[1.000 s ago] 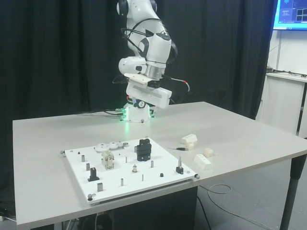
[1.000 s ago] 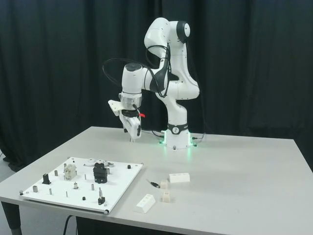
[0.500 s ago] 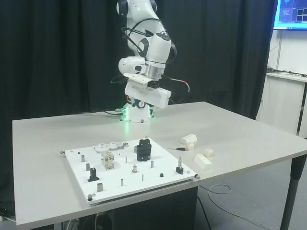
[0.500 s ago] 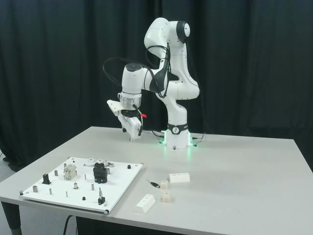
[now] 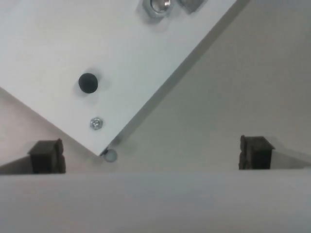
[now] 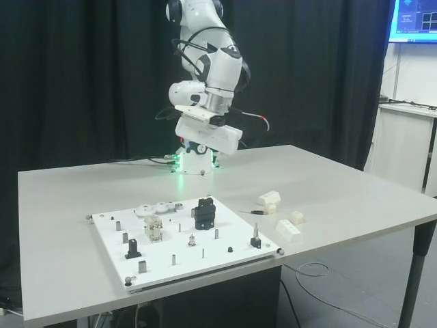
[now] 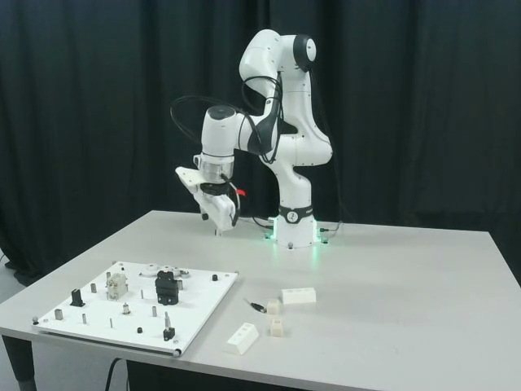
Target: Pick bolt 4.
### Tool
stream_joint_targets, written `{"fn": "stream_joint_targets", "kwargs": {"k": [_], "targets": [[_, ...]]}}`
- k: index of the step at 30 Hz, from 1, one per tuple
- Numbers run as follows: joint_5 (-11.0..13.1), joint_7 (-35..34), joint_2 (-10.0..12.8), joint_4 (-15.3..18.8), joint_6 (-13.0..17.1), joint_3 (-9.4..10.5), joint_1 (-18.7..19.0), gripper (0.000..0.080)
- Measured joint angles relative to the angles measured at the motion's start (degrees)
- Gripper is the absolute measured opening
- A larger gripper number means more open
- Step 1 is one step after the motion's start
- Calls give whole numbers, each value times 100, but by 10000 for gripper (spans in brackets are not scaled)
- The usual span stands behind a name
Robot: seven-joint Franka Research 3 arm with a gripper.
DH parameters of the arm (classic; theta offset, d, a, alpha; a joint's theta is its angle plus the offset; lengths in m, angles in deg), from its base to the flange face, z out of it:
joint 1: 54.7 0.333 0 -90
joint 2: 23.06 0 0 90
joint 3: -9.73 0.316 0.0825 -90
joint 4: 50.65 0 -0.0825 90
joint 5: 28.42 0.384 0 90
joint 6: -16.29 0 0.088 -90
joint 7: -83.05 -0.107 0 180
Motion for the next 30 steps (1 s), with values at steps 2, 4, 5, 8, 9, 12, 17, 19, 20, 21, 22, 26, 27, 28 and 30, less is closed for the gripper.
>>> {"fn": "stream_joint_targets", "kwargs": {"k": [2, 4, 5, 8, 9, 12, 17, 19, 20, 21, 22, 26, 27, 28, 30], "targets": [[-22, 131, 0, -1, 14, 0, -18, 800], [-59, 252, 0, -4, 32, -2, -37, 800], [-88, 331, 0, -6, 44, -3, -47, 800], [-183, 639, 0, -13, 98, -3, -88, 800], [-216, 791, 0, -17, 111, -3, -104, 800], [-270, 1304, 0, -34, 148, -4, -155, 800], [-273, 2341, 4, -77, 226, -11, -262, 800], [-272, 2801, 12, -100, 258, -16, -310, 800], [-272, 3028, 17, -111, 279, -19, -332, 800], [-270, 3248, 23, -119, 303, -26, -352, 800], [-265, 3448, 28, -127, 328, -32, -372, 800], [-253, 4083, 54, -148, 412, -62, -432, 800], [-252, 4246, 62, -150, 440, -73, -441, 800], [-248, 4445, 73, -152, 468, -83, -450, 800], [-238, 4832, 95, -152, 521, -97, -463, 800]]}}
